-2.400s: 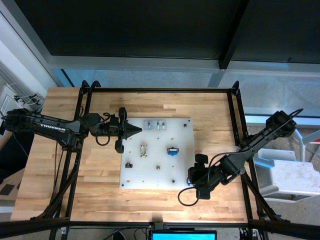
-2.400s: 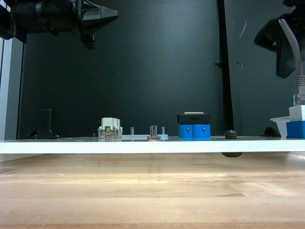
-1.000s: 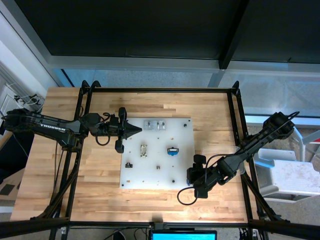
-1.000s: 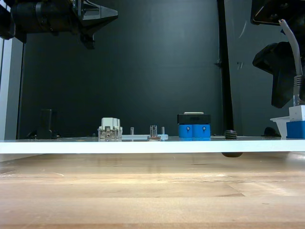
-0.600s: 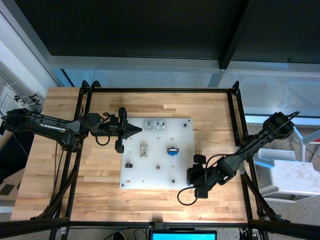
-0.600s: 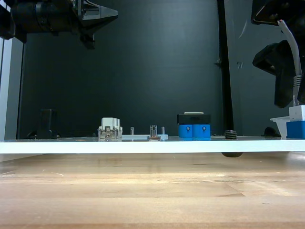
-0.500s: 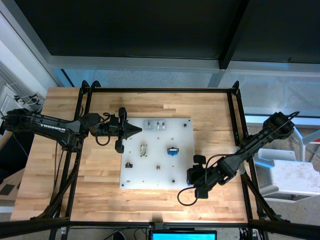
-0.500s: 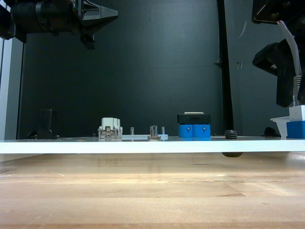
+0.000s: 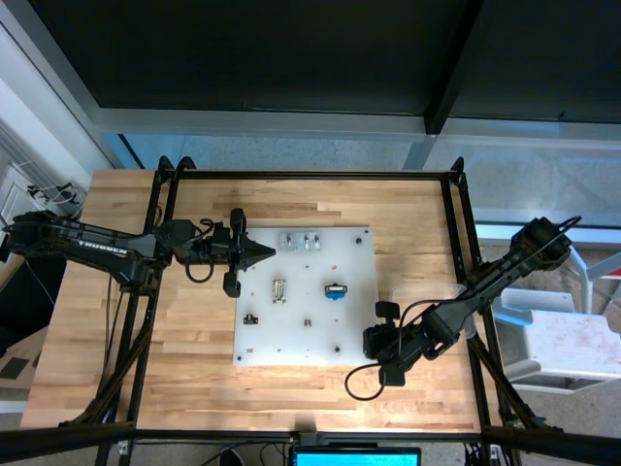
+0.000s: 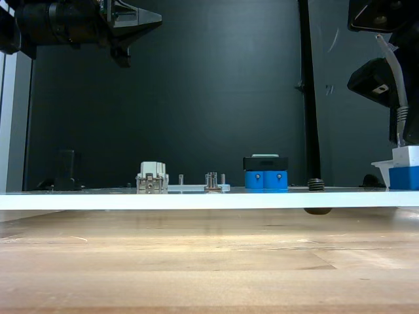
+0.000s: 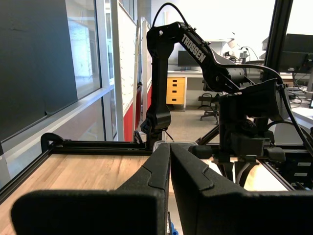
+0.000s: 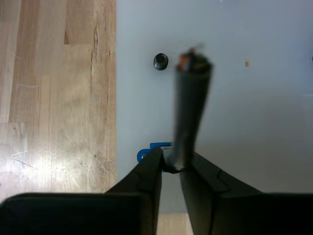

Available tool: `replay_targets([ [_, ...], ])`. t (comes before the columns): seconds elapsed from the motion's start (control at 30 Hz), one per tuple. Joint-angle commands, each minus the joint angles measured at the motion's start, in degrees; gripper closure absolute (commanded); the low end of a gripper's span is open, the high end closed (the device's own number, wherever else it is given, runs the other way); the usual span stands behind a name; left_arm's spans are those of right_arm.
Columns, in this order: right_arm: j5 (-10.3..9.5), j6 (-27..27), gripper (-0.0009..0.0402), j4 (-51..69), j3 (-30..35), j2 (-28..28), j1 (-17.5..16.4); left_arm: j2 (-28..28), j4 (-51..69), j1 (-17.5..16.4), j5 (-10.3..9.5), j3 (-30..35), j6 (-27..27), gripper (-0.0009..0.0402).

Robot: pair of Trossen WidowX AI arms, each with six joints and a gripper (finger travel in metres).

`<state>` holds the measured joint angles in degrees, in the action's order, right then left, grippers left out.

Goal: Remove the rj45 connector and place it in the container

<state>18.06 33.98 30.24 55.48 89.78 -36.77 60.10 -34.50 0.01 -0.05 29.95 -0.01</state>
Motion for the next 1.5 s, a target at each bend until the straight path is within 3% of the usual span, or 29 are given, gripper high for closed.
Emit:
replay_targets([
  [0.03,0.11,0.0,0.0392,-0.3,0.0,0.0,0.0,0.0,0.0,0.0,0.02,0.0,0.0,0.0393],
  [0.57,-0.15,0.0,0.0393,-1.4,0.2,-0.2,-0.3,0.0,0.0,0.0,0.02,0.0,0.0,0.0393],
  [1.03,-0.07,-1.4,0.0393,-1.2,0.2,-4.1,-0.2,0.0,0.0,0.0,0.02,0.0,0.0,0.0393],
  [1.5,0.33,-3.0,0.0393,10.3,6.7,-9.6,0.2,0.0,0.0,0.0,0.02,0.0,0.0,0.0393],
])
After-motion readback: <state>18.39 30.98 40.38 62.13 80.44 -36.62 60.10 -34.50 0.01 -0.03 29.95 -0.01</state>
